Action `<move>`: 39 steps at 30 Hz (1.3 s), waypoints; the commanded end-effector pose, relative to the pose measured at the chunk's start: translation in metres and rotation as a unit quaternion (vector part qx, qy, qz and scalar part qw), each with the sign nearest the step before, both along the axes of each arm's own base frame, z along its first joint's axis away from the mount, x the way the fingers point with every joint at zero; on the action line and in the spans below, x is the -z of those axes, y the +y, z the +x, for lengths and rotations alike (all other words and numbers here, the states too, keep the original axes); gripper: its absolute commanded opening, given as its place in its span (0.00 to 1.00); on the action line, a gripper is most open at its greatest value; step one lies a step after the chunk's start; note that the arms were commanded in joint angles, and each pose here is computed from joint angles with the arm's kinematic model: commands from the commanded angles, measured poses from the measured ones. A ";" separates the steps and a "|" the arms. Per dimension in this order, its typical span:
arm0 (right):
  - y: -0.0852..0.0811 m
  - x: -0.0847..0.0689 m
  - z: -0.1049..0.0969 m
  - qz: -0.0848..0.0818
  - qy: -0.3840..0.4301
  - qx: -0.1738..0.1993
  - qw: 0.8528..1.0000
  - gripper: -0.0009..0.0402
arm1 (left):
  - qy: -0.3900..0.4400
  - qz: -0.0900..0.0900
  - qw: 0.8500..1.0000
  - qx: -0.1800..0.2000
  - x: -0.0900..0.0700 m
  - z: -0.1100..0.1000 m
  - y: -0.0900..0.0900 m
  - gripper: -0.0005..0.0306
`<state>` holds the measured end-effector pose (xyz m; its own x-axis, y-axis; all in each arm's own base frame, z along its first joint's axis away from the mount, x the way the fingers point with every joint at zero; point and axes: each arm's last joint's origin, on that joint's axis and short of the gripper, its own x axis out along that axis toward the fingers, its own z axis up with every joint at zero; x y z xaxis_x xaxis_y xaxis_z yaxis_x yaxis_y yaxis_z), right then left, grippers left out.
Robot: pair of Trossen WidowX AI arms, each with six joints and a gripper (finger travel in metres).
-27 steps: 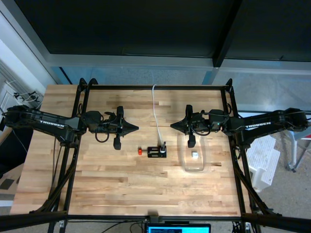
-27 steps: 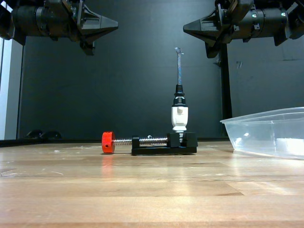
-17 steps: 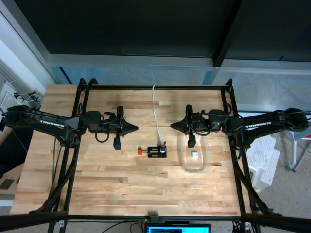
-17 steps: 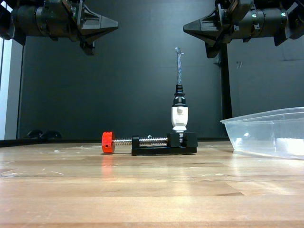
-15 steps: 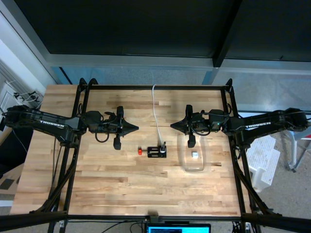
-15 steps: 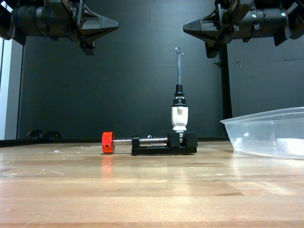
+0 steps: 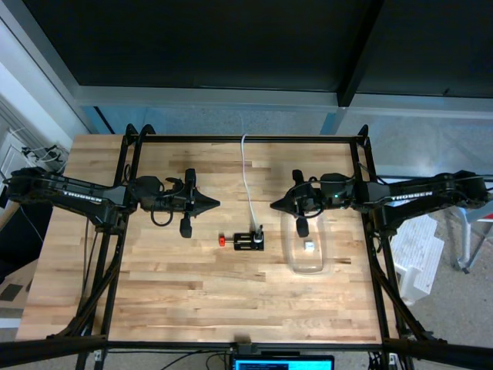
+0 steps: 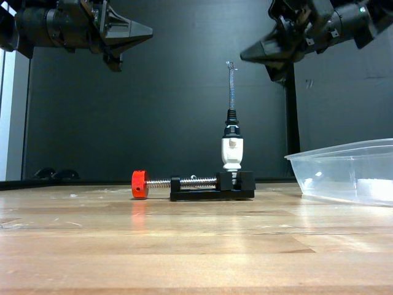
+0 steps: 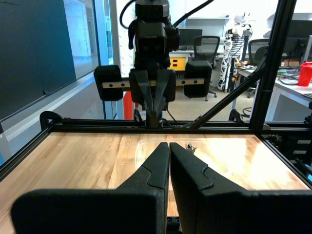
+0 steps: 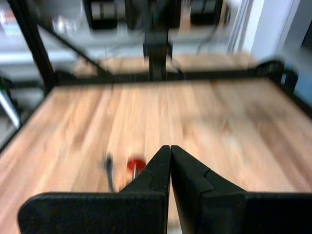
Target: Remove the power plug from the receptacle and place in the container
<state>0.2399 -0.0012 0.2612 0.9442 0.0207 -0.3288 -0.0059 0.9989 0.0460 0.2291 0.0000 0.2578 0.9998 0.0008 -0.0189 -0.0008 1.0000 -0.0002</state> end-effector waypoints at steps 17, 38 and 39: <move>0.014 -0.014 0.021 -0.009 0.300 -0.005 0.954 0.27 | 0.000 0.000 1.000 0.000 0.000 0.000 0.000 0.02; 0.047 -0.004 0.076 -0.013 0.360 0.017 0.933 0.59 | 0.000 0.000 1.000 0.000 0.000 0.000 0.000 0.02; 0.048 -0.003 0.079 -0.013 0.362 0.019 0.932 0.59 | 0.000 0.000 1.000 0.000 0.000 0.000 0.000 0.02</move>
<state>0.3157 0.0459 0.2656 0.4773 -0.0188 -0.8785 0.0493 0.9988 0.0054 0.2291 0.0000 0.2581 0.9998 0.0008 -0.0177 -0.0008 1.0000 -0.0002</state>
